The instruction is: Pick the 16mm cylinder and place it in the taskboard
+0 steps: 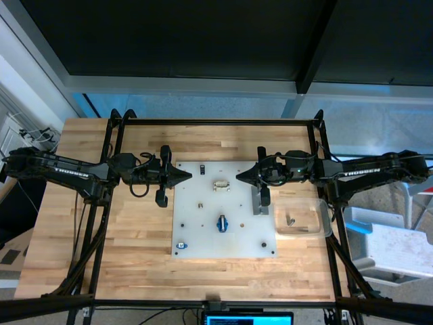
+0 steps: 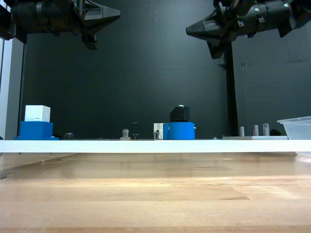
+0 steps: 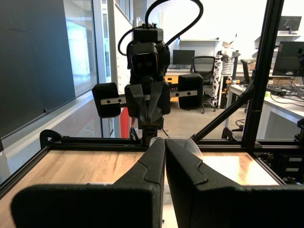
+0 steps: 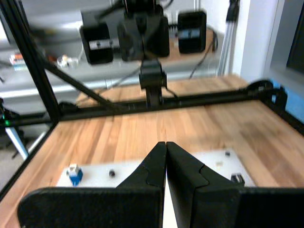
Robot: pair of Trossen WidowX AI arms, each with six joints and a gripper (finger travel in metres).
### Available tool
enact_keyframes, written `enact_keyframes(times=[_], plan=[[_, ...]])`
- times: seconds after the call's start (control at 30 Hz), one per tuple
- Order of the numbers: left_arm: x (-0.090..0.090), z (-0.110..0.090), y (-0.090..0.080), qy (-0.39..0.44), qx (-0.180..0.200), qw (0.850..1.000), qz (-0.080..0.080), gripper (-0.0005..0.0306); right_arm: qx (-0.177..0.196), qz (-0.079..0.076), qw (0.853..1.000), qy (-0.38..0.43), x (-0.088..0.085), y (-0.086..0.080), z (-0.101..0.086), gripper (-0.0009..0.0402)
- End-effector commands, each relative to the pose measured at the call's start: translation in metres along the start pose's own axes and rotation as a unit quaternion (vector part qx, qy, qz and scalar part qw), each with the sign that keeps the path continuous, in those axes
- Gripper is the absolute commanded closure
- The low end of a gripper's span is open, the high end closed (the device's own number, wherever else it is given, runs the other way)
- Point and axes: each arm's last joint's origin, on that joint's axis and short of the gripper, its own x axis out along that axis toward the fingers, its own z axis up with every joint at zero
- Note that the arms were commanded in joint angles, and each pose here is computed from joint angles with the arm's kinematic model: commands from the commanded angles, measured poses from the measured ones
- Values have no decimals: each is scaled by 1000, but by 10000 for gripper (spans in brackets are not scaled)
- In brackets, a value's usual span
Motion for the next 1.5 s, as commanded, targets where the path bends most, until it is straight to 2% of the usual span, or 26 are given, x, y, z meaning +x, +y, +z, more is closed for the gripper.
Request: enact_keyframes(times=[0.03,0.2,0.3,0.47,0.7,1.17,1.37,1.5], plan=[[0,0,0,0,0,1000,0,300,-2,-1,999,39,-1,2,7,393],[0,0,0,0,0,1000,0,300,-5,-2,993,119,-5,9,12,393],[0,0,0,0,0,1000,0,300,-11,-17,987,161,-9,14,15,393],[0,0,0,0,0,1000,0,300,-10,-12,978,210,-17,23,23,393],[0,0,0,0,0,1000,0,300,-16,-42,957,287,-32,31,29,393],[0,0,0,0,0,1000,0,300,10,-47,904,425,-57,50,8,393],[0,0,0,0,0,1000,0,300,6,-48,885,463,-65,56,2,393],[0,0,0,0,0,1000,0,300,1,-53,867,496,-68,61,-4,393]])
